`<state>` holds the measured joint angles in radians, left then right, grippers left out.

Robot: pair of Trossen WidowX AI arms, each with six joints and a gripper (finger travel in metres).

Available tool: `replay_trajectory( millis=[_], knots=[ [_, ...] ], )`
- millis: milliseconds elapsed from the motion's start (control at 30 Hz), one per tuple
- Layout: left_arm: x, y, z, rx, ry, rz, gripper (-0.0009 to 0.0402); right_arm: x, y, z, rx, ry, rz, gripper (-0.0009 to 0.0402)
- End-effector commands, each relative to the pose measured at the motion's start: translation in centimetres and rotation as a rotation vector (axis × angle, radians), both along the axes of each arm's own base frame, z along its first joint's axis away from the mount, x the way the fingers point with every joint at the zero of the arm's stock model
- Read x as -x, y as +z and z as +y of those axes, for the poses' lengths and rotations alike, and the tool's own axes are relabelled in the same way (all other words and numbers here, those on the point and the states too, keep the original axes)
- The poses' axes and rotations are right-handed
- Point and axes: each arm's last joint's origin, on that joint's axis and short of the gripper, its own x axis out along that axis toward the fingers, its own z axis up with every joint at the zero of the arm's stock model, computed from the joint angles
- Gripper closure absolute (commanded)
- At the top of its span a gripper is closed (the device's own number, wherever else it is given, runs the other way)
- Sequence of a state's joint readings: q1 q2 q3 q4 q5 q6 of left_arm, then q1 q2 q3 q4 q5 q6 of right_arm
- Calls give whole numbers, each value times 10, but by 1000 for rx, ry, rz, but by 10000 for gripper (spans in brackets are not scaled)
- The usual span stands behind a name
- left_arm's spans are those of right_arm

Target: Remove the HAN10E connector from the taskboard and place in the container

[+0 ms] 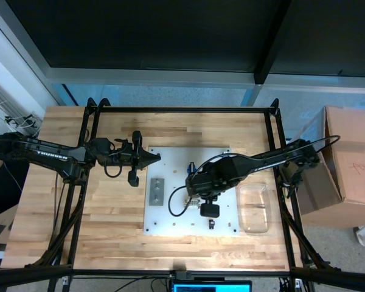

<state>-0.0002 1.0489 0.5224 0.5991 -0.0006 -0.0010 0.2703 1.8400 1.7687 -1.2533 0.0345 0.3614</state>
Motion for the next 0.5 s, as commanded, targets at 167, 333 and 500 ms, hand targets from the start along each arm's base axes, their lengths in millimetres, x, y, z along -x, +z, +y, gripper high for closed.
replay_trajectory(
  millis=[167,333,500],
  knots=[
    [0,0,0,0,0,0,393,-24,-7,7,9,9,27,393],
    [0,0,0,0,0,0,393,-36,-14,11,18,12,58,393],
    [0,0,0,0,0,0,393,-39,-19,12,22,7,75,393]
  ],
)
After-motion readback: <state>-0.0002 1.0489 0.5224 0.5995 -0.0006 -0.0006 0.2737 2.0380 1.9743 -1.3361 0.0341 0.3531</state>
